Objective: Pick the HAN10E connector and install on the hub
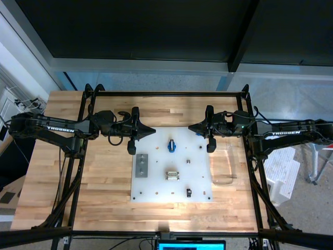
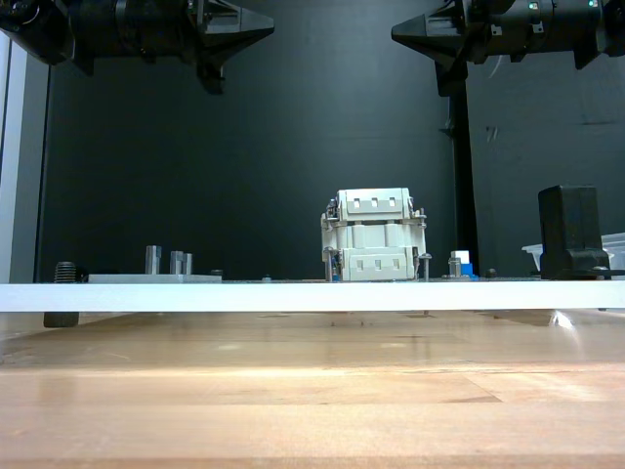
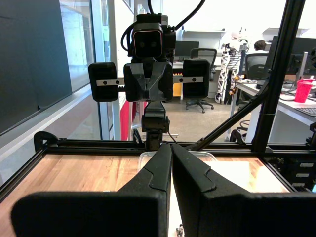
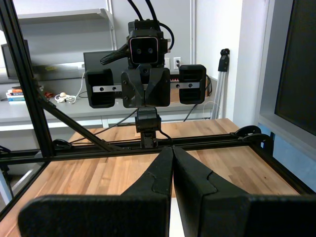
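Observation:
In the low view, the grey-beige HAN10E connector (image 2: 372, 206) sits on top of the matching hub (image 2: 376, 260), making a two-tier stack. From above, the stack shows as one small block (image 1: 172, 175) near the middle of the white board (image 1: 156, 194). My left gripper (image 1: 154, 130) hovers high over the board's far left edge, shut and holding nothing. Over the far right edge my right gripper (image 1: 190, 128) hangs at the same height, also shut and holding nothing. The two tips face each other, well away from the stack. Each wrist view shows closed fingertips (image 3: 171, 148) (image 4: 173, 150) and the opposite arm.
A blue upright connector (image 1: 171, 145) stands on the board behind the stack. A grey metal block with two holes (image 1: 141, 165) lies to its left, and a small black part (image 1: 189, 192) sits near the front. A clear plastic tray (image 1: 225, 164) rests right of the board.

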Available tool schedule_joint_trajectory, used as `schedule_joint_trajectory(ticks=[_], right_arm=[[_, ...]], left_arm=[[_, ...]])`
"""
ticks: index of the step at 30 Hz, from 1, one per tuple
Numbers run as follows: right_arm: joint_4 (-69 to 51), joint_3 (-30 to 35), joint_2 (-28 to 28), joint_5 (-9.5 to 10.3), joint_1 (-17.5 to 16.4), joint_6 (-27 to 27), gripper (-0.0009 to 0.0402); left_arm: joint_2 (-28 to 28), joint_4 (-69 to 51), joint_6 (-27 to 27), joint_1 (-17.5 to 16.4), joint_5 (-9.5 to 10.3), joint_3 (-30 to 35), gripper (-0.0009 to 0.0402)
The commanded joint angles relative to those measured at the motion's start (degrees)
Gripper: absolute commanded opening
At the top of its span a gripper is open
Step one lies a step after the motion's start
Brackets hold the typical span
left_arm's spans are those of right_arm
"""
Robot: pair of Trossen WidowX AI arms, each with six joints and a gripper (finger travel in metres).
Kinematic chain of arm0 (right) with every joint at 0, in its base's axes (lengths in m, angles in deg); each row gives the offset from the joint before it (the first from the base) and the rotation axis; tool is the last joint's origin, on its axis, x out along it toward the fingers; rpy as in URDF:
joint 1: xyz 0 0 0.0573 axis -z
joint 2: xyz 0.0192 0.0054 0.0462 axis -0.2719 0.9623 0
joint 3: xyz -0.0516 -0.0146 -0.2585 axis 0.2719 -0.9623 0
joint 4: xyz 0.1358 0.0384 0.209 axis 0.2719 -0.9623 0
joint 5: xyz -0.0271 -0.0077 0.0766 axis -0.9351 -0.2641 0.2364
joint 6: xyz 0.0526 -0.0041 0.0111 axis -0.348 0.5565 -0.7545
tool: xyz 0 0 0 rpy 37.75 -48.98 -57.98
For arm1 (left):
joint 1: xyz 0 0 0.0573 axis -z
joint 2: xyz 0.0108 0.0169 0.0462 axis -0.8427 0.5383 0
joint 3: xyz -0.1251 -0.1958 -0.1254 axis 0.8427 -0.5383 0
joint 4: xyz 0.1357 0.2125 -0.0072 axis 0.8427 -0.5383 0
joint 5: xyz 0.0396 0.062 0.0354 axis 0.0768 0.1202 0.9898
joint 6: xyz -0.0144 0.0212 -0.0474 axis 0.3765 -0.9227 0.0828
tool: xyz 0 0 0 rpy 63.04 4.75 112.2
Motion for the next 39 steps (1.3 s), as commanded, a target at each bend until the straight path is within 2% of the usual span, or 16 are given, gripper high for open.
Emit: schedule_joint_trajectory(ticks=[1, 39], right_arm=[[-0.3, 0.0, 0.0, -0.02, 0.0, 0.0, 0.0], [-2.3, 0.0, 0.0, -0.02, 0.0, 0.0, 0.0]], left_arm=[[0.0, 0.0, 0.0, 0.0, -0.02, 0.0, 0.0], [0.0, 0.0, 0.0, 0.0, -0.02, 0.0, 0.0]])
